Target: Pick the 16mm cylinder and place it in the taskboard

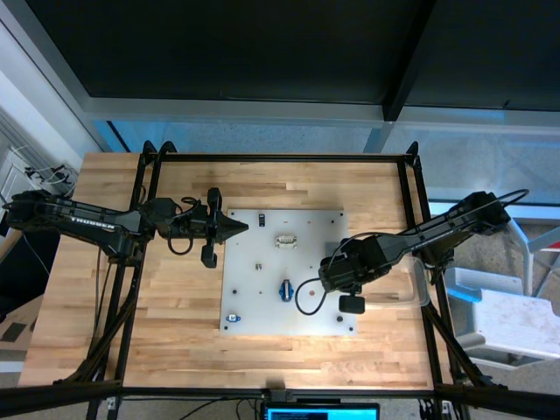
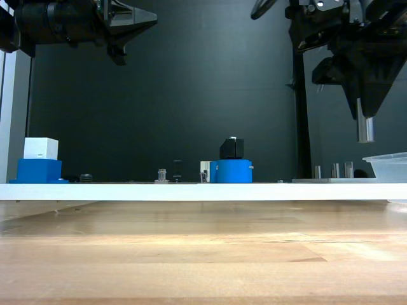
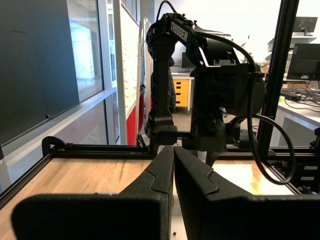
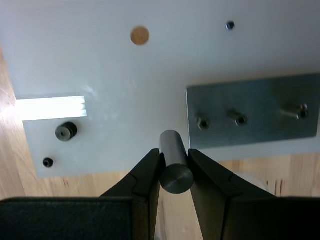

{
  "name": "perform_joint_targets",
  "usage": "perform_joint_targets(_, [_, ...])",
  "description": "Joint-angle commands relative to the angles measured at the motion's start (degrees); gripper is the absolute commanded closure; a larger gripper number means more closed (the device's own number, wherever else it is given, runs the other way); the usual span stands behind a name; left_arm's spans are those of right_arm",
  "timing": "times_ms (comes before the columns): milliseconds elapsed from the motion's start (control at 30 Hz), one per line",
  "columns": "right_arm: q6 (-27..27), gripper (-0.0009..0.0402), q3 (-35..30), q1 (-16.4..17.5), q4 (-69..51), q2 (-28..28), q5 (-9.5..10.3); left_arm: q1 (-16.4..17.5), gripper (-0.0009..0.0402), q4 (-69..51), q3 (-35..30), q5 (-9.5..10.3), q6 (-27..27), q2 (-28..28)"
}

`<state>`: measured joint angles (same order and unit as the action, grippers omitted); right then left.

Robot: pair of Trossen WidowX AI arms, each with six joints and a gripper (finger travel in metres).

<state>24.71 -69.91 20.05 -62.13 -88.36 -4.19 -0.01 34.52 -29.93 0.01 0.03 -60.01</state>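
Nearest the table's front edge, my right pincer [image 4: 173,154] hangs over the near right corner of the taskboard [image 1: 262,297], pointing straight down and clamped on the 16mm cylinder [image 4: 174,162]. The peg stands upright between my two fingers, its lower end sticking out below the fingertips [image 2: 356,95] and well clear of the white plate. Below it lies a grey metal plate [image 4: 250,110] carrying three small studs, set on the board's corner, and the peg hangs just beside that plate's edge. A clear plastic tray [image 2: 388,166] sits just off the board on my right side. Beyond the peg, the board shows a round wood-coloured hole [image 4: 140,35]. Farther in, near the board's middle, stands a blue round part [image 1: 286,290], and beyond that a pale connector [image 1: 285,239]. Farthest off, my left pincer [image 1: 236,226] is held high over the board's left edge, lying level and pointing inward, its fingers pressed together with nothing between them.
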Motion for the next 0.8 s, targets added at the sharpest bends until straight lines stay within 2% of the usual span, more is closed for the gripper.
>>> perform_joint_targets(33, [-0.2,0.0366,-1.2,-0.2,0.3,-1.5,0.96,0.0,0.0393,0.0,0.0,0.00,0.0,0.0])
perform_joint_targets(433, [-1.5,0.0366,-4.6,-0.6,1.8,-5.9,1.42,0.0,0.0393,0.0,0.0,0.00,0.0,0.0])
perform_joint_targets(667, [-1.1,0.0366,-5.0,-1.0,3.2,-6.0,1.42,0.0,0.0393,0.0,0.0,0.00,0.0,0.0])
perform_joint_targets(800, [-1.3,0.0366,-6.3,-1.4,3.0,-8.2,2.78,0.0,0.0393,0.0,0.0,0.00,0.0,0.0])
